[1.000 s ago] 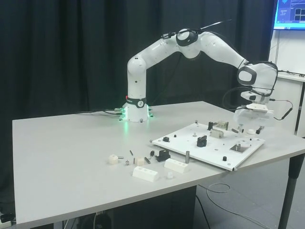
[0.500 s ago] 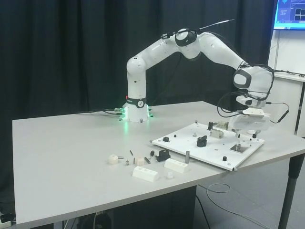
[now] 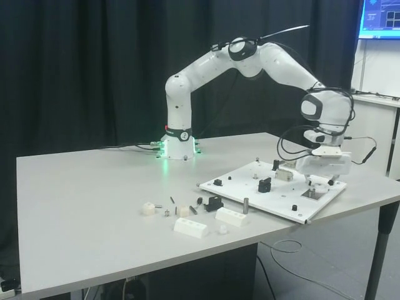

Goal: Remove large gear.

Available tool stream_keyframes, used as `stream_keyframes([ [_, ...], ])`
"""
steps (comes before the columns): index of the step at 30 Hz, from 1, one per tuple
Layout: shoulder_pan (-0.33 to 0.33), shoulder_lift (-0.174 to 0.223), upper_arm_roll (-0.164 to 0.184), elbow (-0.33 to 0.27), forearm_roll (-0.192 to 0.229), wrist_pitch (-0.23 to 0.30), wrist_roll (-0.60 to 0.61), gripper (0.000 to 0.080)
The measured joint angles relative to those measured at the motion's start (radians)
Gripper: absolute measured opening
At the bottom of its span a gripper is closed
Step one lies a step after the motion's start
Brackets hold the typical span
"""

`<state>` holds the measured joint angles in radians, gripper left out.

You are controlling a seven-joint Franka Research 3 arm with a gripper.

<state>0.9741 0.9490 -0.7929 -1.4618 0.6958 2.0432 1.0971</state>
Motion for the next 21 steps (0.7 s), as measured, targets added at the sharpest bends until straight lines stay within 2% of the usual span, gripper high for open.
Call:
stream_keyframes([
  [9,-0.006,0.0,0.003,-0.026,0.046,0.046,-0.041,0.08],
  [21,-0.009,0.001,0.015,-0.037,0.063,0.074,-0.064,0.08],
])
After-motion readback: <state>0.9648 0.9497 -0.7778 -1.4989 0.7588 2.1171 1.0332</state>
